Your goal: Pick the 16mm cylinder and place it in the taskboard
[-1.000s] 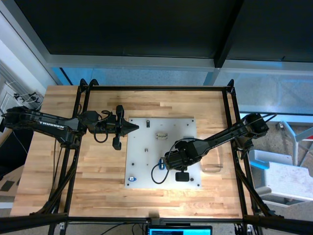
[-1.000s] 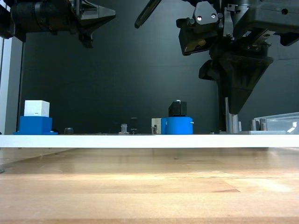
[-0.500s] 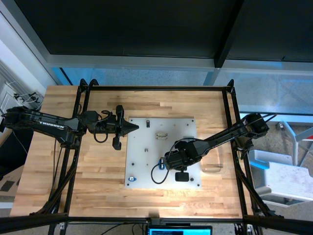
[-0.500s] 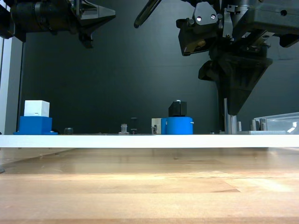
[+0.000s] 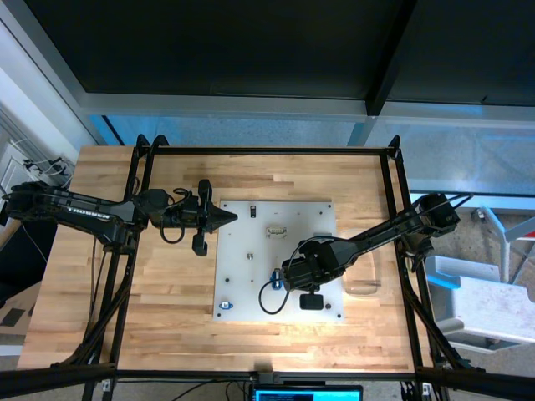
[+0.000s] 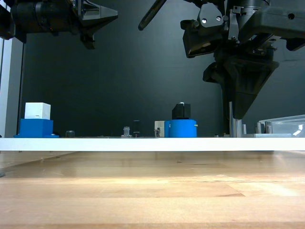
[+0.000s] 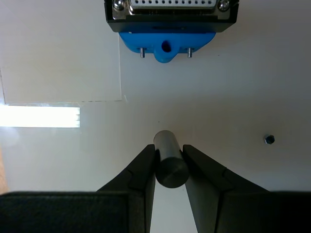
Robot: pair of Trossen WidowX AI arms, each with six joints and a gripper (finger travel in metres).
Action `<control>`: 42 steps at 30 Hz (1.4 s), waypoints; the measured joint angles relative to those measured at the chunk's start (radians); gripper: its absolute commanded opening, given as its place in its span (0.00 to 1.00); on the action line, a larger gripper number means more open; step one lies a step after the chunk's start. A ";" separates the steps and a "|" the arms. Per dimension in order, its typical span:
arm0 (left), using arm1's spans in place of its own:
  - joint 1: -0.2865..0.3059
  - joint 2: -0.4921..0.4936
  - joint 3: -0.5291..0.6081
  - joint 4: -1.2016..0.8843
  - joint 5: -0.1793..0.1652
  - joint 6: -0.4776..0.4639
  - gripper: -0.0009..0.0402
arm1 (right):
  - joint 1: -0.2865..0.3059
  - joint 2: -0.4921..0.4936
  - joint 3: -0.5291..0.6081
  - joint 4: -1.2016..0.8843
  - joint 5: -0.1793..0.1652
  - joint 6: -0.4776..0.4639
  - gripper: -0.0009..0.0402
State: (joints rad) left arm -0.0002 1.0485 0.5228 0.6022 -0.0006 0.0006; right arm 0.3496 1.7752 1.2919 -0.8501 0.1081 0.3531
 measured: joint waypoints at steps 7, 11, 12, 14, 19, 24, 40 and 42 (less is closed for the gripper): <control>0.000 0.000 0.000 0.000 0.000 0.000 0.02 | 0.000 0.000 0.000 0.000 0.001 0.000 0.06; 0.000 0.000 0.000 0.000 0.000 0.000 0.02 | 0.000 0.000 0.000 0.000 0.002 0.000 0.06; 0.000 0.000 0.000 0.000 0.000 0.000 0.02 | 0.000 0.000 0.000 0.000 0.002 0.000 0.07; 0.000 0.000 0.000 0.000 0.000 0.000 0.02 | 0.000 0.000 0.000 0.001 0.002 0.000 0.06; 0.000 0.000 0.000 0.000 0.000 0.000 0.02 | 0.000 0.000 -0.009 0.016 0.003 0.000 0.06; 0.000 0.000 0.000 0.000 0.000 0.000 0.02 | 0.000 0.000 -0.010 0.018 0.003 0.000 0.06; 0.000 0.000 0.000 0.000 0.000 0.000 0.02 | 0.000 0.000 -0.028 0.038 0.004 0.000 0.07; 0.000 0.000 0.000 0.000 0.000 0.000 0.02 | 0.000 0.000 -0.034 0.044 0.003 0.000 0.06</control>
